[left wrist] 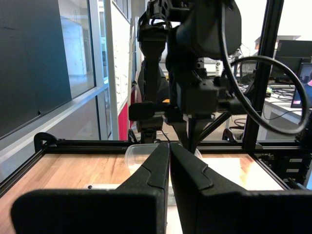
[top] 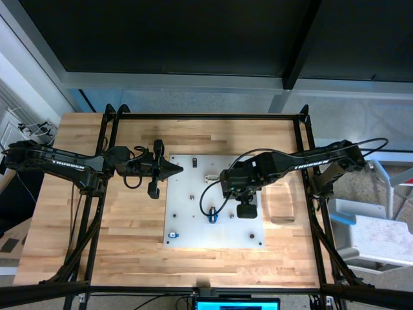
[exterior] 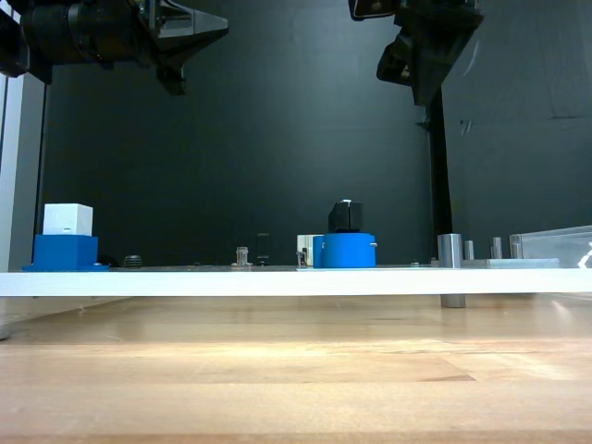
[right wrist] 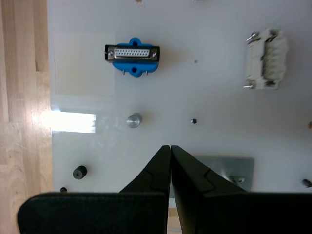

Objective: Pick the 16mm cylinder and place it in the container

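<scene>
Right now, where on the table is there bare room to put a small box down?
The wood of the table is bare between the white board and the near edge. Crowded: the board's middle, with parts under the shut right gripper, and the container at its right. The shut left gripper hovers over the board's left edge.

Bright, even light; dark backdrop.
Glare [right wrist: 73,122] on white board [right wrist: 204,87] edge near right gripper [right wrist: 170,151]; left gripper [left wrist: 169,148], beside board, backlit and silhouetted.
</scene>
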Robot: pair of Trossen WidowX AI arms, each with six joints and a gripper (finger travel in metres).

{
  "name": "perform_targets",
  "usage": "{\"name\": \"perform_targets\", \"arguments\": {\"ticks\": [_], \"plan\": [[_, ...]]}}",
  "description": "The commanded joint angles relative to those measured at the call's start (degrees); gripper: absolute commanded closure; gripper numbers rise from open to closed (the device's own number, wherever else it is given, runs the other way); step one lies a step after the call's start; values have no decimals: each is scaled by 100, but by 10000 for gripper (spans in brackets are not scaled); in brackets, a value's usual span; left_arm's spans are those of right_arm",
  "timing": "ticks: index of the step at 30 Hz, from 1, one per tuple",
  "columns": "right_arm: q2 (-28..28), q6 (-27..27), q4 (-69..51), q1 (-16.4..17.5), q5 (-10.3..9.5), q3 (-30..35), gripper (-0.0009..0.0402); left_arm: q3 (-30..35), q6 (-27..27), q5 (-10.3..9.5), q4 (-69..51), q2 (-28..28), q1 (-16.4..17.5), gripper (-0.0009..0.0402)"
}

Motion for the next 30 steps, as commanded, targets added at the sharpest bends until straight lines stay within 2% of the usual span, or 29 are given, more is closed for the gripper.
{"name": "perform_targets", "arguments": {"ticks": [1,5,12,18,21,26,28,30], "plan": [[87,20,-26,85,4,-4,392,0,0,0,0,2,2,393],[212,20,-79,197,9,-11,378,0,0,0,0,2,2,393],[463,323,-125,262,55,-11,325,0,0,0,-4,2,0,393],[667,332,-118,363,70,-15,284,0,0,0,-7,2,0,393],[774,337,-66,437,205,-15,268,0,0,0,-9,2,2,393],[837,339,168,479,223,-42,250,0,0,0,-15,2,0,393],[837,376,260,501,328,-79,246,0,0,0,-15,2,2,393],[837,380,271,522,350,-127,241,0,0,0,-15,2,0,393]]}}
